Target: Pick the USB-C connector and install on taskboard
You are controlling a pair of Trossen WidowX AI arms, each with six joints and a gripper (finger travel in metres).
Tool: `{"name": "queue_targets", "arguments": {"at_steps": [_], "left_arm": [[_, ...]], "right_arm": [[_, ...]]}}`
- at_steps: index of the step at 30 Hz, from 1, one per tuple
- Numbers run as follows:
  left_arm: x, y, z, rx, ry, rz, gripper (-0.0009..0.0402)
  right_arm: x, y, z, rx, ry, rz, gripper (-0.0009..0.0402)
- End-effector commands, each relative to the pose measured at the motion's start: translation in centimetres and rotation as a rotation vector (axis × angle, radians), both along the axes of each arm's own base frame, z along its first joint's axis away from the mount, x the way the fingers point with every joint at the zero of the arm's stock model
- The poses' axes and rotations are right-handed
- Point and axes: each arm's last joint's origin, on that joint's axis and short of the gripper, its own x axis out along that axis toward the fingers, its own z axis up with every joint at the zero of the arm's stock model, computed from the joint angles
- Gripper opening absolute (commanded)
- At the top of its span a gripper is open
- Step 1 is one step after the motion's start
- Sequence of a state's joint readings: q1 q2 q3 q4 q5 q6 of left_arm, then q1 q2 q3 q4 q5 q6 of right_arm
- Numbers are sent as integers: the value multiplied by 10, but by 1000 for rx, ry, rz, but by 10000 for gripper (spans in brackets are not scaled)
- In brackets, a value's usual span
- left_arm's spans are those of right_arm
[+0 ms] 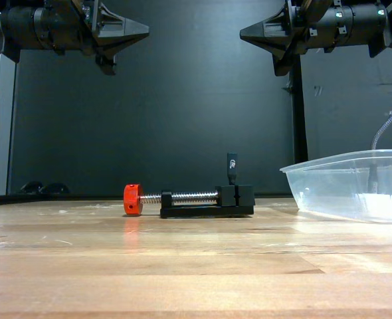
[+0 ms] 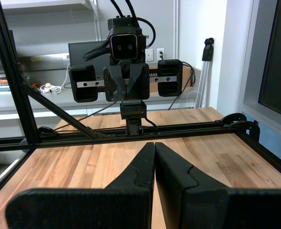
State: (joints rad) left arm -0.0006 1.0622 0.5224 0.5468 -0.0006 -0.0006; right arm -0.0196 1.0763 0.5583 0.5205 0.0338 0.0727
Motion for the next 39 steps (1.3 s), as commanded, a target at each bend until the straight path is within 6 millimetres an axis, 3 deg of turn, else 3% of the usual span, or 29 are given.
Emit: {"name": "queue_targets", "arguments": {"at_steps": [1, 15, 29, 39], "left_arm": [[0, 0, 0, 0, -1, 0, 0], [0, 0, 0, 0, -1, 1, 0], [0, 0, 0, 0, -1, 0, 0], [0, 0, 0, 0, -1, 0, 0]], "right_arm": [[0, 2, 2, -3, -20, 60, 0], [1, 2, 3, 8, 23, 45, 0], [6, 17, 37, 28, 568, 68, 0], [6, 34, 49, 28, 820, 101, 0]]}}
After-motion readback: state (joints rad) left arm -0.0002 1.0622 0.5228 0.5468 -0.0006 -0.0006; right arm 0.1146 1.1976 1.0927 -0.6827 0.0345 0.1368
